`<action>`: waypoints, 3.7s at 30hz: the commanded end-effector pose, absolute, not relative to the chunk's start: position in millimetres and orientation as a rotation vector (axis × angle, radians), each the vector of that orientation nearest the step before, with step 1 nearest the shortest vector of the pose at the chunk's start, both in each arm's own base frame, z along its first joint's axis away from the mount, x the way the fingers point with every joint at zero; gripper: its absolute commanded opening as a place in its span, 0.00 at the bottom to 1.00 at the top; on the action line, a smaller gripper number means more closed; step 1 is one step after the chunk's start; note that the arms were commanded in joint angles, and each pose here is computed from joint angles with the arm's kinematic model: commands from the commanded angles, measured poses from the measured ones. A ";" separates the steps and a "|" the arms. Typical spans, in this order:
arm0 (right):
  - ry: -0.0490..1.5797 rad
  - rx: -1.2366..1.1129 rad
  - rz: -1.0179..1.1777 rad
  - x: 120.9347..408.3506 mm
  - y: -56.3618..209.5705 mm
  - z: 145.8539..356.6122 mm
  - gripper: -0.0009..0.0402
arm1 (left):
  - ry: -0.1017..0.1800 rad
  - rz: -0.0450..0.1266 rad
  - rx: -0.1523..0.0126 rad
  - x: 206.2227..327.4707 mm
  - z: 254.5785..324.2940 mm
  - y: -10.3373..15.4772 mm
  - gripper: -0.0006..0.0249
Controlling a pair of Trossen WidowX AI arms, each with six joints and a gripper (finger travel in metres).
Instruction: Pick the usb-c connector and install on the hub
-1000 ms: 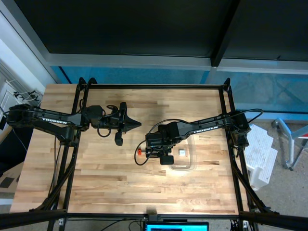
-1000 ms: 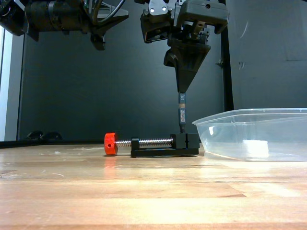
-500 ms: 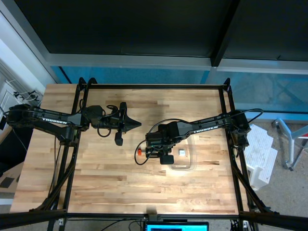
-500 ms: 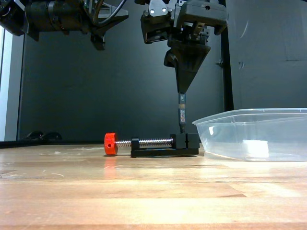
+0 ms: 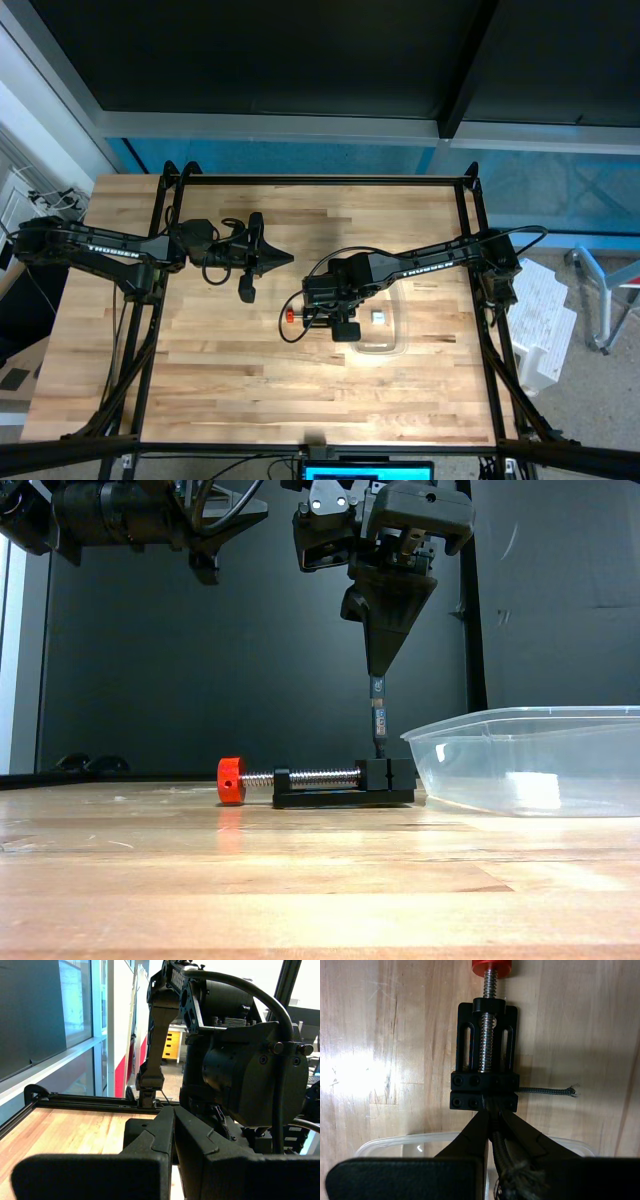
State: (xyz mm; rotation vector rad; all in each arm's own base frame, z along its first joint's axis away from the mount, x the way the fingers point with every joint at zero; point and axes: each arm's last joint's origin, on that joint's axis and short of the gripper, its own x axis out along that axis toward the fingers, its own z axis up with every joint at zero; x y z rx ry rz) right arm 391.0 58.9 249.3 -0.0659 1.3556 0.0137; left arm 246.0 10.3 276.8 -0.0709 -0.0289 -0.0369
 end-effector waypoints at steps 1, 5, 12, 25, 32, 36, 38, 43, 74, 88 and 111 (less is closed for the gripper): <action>1.365 -0.066 0.012 390.4 58.9 247.2 0.02 | -0.030 -0.037 -0.071 246.0 277.0 10.4 0.02; 1.370 -0.065 0.012 389.8 59.0 245.7 0.02 | -0.030 -0.037 -0.071 246.0 277.0 10.3 0.02; 1.372 -0.058 0.005 389.7 59.2 245.7 0.02 | -0.030 -0.037 -0.071 246.0 277.0 10.3 0.02; 1.365 -0.043 -0.006 388.2 59.4 248.8 0.02 | -0.030 -0.037 -0.071 246.0 277.0 10.4 0.02; 1.364 -0.045 -0.005 388.5 60.0 248.1 0.02 | -0.030 -0.037 -0.071 246.0 277.0 10.4 0.02; 1.369 -0.045 -0.005 388.9 60.1 246.7 0.02 | -0.030 -0.038 -0.071 246.0 277.0 10.3 0.03; 1.369 -0.046 -0.005 388.9 60.2 246.8 0.02 | -0.030 -0.037 -0.071 246.0 277.0 10.3 0.02; 1.370 -0.047 -0.002 388.6 61.2 246.8 0.02 | -0.030 -0.037 -0.070 246.0 277.0 10.3 0.02; 1.356 -0.052 0.008 388.7 65.3 231.5 0.02 | -0.030 -0.037 -0.071 246.0 277.0 10.4 0.02; 1.352 -0.051 0.008 388.4 65.0 228.8 0.02 | -0.030 -0.037 -0.071 246.0 277.0 10.3 0.02; 1.288 -0.042 0.013 374.9 62.7 254.1 0.37 | -0.030 -0.037 -0.071 246.0 277.0 10.4 0.02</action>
